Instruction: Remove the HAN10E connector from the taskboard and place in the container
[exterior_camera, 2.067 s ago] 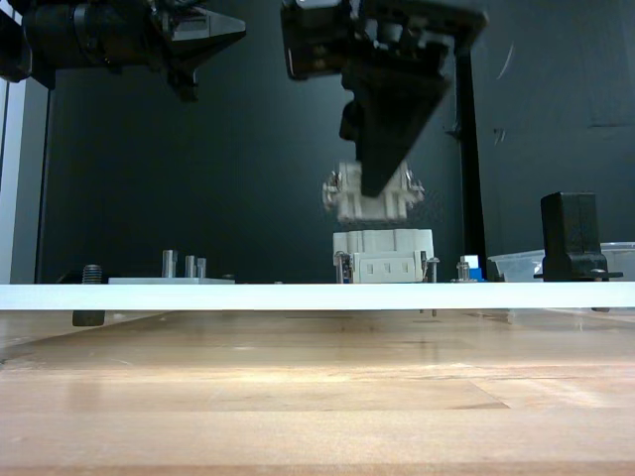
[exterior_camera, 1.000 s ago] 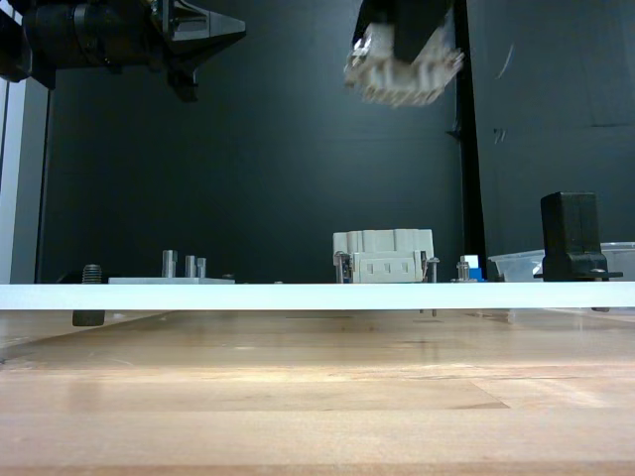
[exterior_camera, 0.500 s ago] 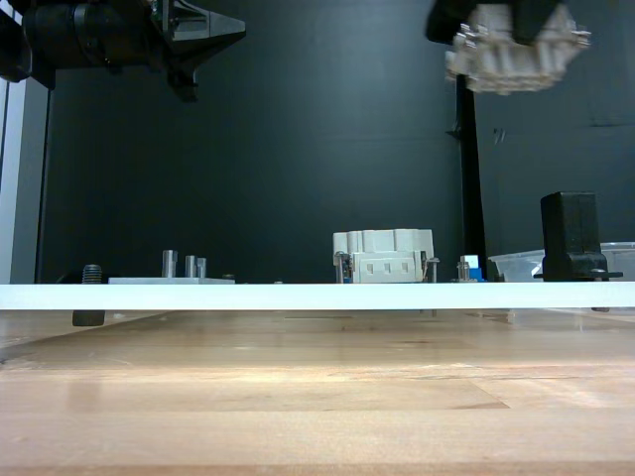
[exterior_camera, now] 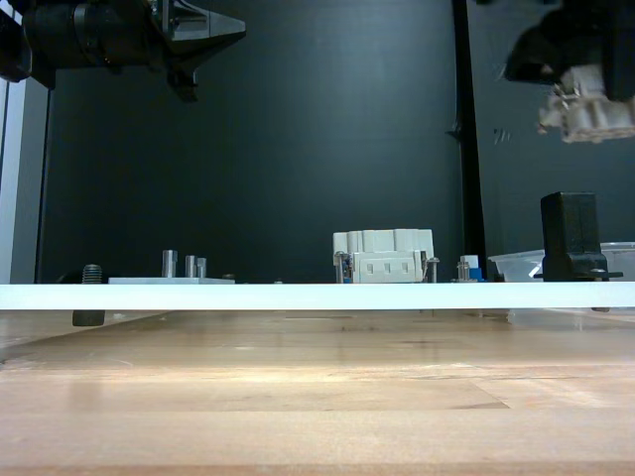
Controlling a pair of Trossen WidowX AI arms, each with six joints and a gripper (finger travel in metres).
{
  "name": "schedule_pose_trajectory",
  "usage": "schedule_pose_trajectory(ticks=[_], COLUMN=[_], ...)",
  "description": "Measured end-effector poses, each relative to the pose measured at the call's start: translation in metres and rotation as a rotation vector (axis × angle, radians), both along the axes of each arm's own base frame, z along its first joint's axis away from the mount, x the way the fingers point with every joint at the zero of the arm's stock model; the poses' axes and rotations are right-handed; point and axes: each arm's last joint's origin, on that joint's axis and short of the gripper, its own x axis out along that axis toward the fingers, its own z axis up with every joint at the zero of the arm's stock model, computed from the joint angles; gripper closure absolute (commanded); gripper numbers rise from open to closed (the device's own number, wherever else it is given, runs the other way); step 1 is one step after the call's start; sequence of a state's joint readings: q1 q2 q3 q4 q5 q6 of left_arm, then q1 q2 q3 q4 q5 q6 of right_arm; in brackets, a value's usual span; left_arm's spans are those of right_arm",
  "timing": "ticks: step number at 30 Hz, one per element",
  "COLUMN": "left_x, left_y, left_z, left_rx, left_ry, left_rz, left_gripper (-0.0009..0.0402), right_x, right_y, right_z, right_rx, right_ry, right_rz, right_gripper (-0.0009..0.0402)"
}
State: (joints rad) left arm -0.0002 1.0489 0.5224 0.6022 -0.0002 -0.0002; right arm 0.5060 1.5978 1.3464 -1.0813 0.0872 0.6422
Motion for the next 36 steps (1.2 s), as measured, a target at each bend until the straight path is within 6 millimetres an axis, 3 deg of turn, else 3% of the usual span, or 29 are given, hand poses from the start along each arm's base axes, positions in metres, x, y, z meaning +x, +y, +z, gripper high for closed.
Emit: schedule_pose_trajectory(ticks=[16,29,36], left_x=[0.000,0.000,0.000], left_y=[0.000,0.000,0.000], left_z=[0.000,0.000,0.000], left_rx=[0.000,0.000,0.000], left_ry=[0.000,0.000,0.000], left_rz=[0.000,0.000,0.000], left_gripper=[0.0393,0.0393,0.0393], right_x=[-0.057,-0.099,-0.112], right_y=[-0.017,-0.002,0.009], right_z=[-0.010,-0.031,-0.035], right_rx=[0.016,0.044,0.047], right_ry=[0.019,0.075,0.075], right_rz=[-0.292,-0.517,-0.526], right_gripper=[0.0380,0.0379,0.0379])
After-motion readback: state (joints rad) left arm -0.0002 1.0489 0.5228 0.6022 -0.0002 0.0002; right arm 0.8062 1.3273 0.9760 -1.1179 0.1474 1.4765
